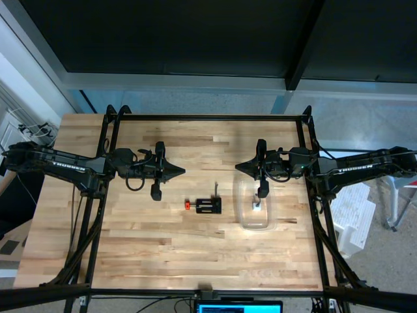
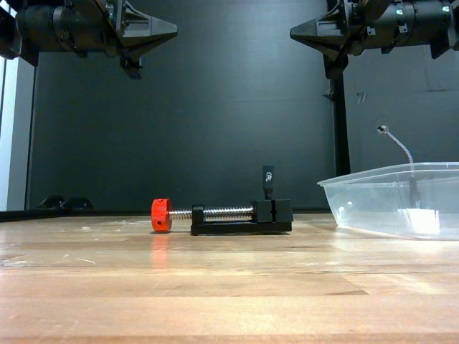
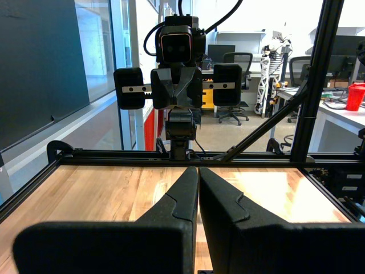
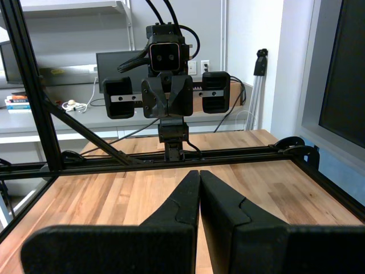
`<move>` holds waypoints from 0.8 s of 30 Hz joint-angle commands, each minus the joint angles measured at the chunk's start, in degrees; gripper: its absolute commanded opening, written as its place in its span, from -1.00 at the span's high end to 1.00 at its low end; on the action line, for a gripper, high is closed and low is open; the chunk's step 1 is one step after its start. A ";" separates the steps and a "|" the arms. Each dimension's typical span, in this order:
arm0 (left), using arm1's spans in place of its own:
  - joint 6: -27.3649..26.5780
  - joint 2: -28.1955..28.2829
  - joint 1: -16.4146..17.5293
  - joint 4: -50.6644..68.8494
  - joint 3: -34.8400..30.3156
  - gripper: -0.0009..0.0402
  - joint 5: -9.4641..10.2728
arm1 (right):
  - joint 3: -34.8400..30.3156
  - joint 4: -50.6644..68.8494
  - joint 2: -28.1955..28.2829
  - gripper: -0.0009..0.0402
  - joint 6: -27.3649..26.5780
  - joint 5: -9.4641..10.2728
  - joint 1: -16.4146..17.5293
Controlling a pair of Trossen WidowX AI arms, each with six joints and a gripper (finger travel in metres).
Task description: Pick the USB-C connector and install on taskboard
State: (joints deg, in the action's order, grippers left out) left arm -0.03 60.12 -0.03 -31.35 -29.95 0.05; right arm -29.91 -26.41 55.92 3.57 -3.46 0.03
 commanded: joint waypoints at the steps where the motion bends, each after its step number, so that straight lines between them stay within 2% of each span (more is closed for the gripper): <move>1: 0.00 0.00 0.02 0.00 0.00 0.96 -0.02 | 0.00 -0.07 0.00 0.96 0.04 0.04 0.02; 7: 0.00 -0.02 0.02 0.00 0.00 0.96 -0.02 | 0.00 -0.07 0.00 0.96 0.31 0.15 0.02; 12: 0.00 0.00 0.02 0.00 0.00 0.96 -0.02 | -0.92 2.03 0.00 0.96 0.68 3.06 0.11; 24: 0.00 0.00 0.02 0.00 0.00 0.96 -0.02 | -16.13 37.68 0.11 0.96 2.49 3.04 1.18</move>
State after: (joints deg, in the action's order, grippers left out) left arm -0.03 60.10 -0.01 -31.35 -29.95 0.05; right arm -44.62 7.77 55.96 5.45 -0.38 1.13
